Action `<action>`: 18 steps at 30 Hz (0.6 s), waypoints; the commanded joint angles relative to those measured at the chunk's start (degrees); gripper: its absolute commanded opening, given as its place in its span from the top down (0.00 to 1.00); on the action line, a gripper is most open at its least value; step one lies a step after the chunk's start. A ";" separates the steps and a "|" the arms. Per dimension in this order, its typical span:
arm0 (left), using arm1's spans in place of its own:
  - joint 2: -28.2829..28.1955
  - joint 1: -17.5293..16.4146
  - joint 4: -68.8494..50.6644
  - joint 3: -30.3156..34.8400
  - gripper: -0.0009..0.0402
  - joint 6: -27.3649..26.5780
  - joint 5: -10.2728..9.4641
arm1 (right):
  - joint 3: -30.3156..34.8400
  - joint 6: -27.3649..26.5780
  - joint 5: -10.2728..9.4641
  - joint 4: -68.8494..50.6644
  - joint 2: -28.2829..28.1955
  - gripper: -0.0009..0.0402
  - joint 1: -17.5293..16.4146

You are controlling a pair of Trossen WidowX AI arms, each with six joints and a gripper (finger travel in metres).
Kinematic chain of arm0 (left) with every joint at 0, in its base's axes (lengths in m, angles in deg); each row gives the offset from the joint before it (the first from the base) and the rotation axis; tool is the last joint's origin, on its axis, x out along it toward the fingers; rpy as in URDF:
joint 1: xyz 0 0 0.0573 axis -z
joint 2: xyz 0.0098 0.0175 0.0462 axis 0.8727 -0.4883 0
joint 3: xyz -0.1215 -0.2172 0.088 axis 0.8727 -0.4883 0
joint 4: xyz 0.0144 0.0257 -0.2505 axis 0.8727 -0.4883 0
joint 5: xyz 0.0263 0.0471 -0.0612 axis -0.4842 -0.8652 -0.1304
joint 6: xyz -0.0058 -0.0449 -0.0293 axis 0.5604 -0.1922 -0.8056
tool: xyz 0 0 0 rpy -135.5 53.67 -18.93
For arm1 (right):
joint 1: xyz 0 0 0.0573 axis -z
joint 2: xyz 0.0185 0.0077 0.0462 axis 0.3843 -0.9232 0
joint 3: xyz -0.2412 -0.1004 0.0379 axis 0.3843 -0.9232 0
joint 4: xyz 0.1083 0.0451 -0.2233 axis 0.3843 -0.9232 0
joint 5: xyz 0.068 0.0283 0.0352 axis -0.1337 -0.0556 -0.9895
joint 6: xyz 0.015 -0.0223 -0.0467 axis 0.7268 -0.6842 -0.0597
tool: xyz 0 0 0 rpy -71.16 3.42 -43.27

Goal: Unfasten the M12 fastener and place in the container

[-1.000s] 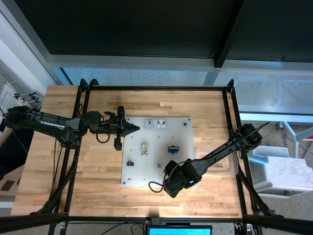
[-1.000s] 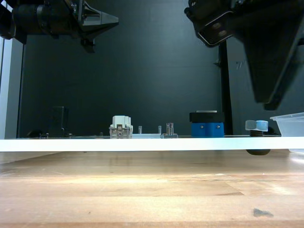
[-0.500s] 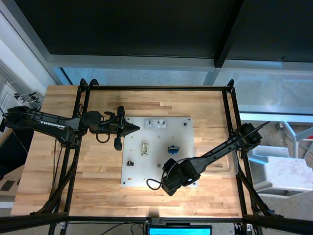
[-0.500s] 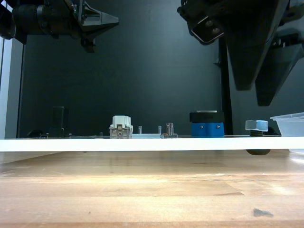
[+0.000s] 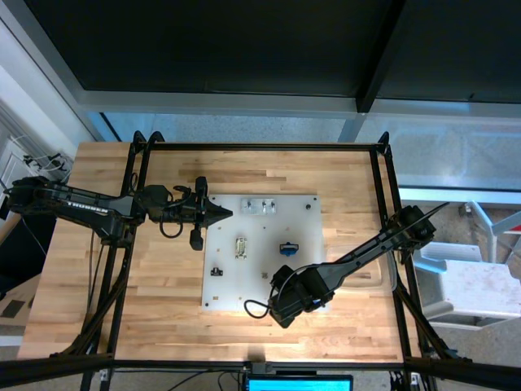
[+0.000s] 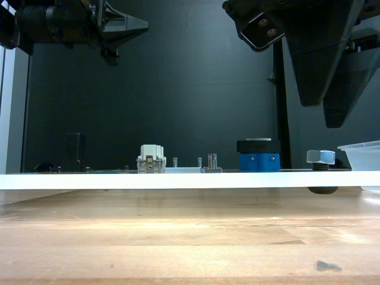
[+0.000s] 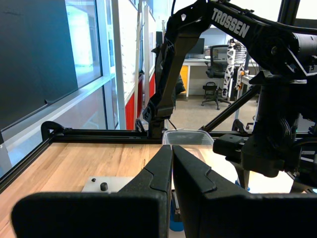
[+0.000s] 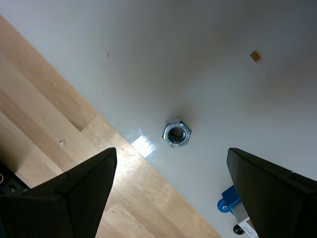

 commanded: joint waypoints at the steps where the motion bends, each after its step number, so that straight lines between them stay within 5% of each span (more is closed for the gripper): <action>1: 0.00 -0.02 0.02 0.00 0.98 0.02 0.02 | -0.09 0.04 0.00 0.11 -0.66 0.21 0.04; 18: 0.00 -0.02 0.02 0.00 0.98 0.02 0.02 | -0.09 -0.07 0.02 2.58 -4.63 0.24 0.26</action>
